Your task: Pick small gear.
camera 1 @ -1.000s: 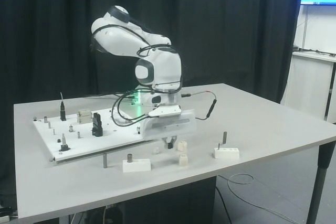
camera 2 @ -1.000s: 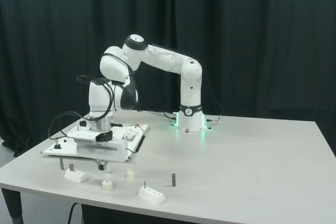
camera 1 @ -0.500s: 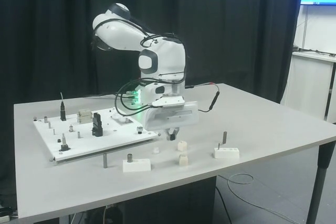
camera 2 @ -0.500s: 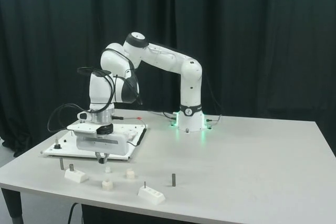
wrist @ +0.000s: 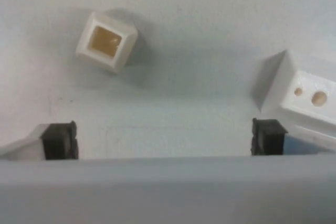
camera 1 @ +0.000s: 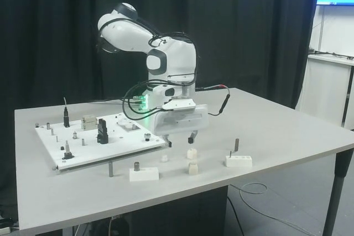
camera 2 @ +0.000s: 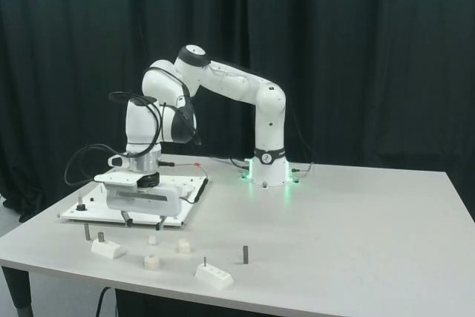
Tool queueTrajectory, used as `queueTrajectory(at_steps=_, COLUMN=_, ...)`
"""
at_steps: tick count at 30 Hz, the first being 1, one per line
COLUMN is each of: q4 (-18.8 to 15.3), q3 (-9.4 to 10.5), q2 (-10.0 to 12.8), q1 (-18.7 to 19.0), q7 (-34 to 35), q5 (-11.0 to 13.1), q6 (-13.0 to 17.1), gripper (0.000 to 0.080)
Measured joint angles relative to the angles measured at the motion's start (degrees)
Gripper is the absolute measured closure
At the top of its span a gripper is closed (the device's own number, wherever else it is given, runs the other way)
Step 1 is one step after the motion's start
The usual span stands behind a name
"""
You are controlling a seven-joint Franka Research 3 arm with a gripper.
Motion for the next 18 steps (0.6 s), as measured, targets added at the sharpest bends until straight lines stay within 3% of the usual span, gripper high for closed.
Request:
queueTrajectory(at_steps=4, q4=0.1, q3=0.32, q2=0.1, q1=-0.2, q7=-0.6, q5=0.0, q6=-1.3, gripper=0.0131)
queueTrajectory(at_steps=5, q4=0.1, q3=0.39, q2=0.2, q1=-0.3, q7=-0.9, q5=0.0, q6=-1.8, gripper=0.0024)
queueTrajectory(at_steps=18, q4=-1.0, q3=1.24, q2=1.0, q1=-2.3, q7=-2.7, q5=1.0, q6=-8.1, gripper=0.0008)
